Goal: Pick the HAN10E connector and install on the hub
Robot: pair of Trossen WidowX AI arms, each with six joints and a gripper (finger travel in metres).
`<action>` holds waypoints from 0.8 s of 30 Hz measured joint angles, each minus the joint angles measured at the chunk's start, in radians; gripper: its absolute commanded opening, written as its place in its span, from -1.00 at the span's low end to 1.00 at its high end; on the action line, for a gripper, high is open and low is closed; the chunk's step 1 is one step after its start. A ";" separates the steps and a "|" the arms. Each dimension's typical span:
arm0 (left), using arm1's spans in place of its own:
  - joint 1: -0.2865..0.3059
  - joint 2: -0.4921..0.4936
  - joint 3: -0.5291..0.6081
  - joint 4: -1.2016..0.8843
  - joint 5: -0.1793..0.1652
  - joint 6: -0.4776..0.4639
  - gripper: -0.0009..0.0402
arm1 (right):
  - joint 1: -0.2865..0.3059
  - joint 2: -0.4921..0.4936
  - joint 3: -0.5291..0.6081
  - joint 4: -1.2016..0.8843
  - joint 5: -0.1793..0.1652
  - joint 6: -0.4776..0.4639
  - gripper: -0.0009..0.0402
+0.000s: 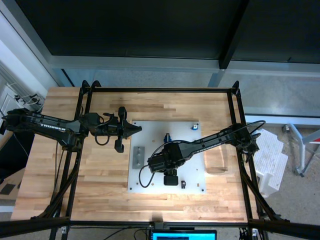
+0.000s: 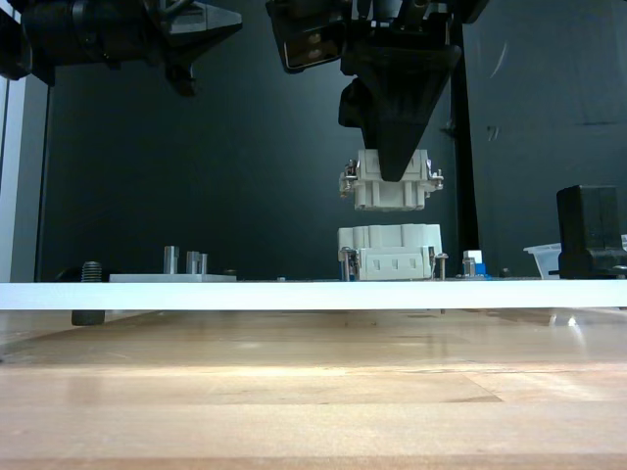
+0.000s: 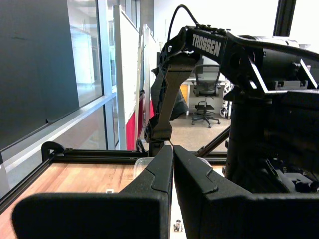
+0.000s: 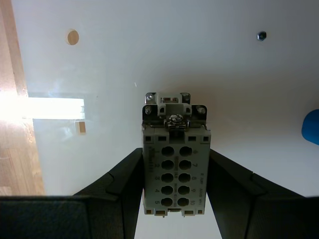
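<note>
Your right claw (image 2: 395, 168) pinches the HAN10E connector (image 2: 368, 194) mid-frame in the low view, just above the hub (image 2: 389, 253) and not touching it, so the next move looks like a straight, square descent to seat it, while your left claw (image 3: 173, 149), pressed together, hangs parked upper left.

From six o'clock my high camera looks down and my low one level; my right gripper (image 4: 175, 159)'s camera stares close onto their shared board (image 1: 155, 132), while my left gripper (image 3: 173, 159)'s, at nine o'clock, faces three.

table (image 1: 60, 165): wooden | on it: white board (image 1: 155, 131), clear container (image 1: 216, 162)
</note>
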 measured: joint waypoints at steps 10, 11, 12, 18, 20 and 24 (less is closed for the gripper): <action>0.000 0.000 0.000 0.000 0.000 0.000 -0.96 | -0.001 0.016 0.000 0.006 0.000 0.000 -0.91; 0.000 0.000 0.000 0.001 0.000 0.000 -0.96 | -0.001 0.016 0.000 0.006 0.000 0.000 -0.91; 0.000 0.000 0.000 0.001 0.000 0.000 -0.96 | -0.001 0.016 -0.001 0.006 0.000 0.000 -0.91; 0.000 0.000 0.000 0.000 0.000 0.000 -0.96 | -0.001 0.016 -0.006 0.012 0.000 0.000 -0.91; 0.000 0.000 0.000 0.000 0.000 0.000 -0.96 | -0.001 0.016 -0.008 0.015 0.000 0.000 -0.91; 0.000 0.000 0.000 0.000 0.000 0.000 -0.96 | -0.001 0.016 -0.016 0.026 0.006 0.000 -0.91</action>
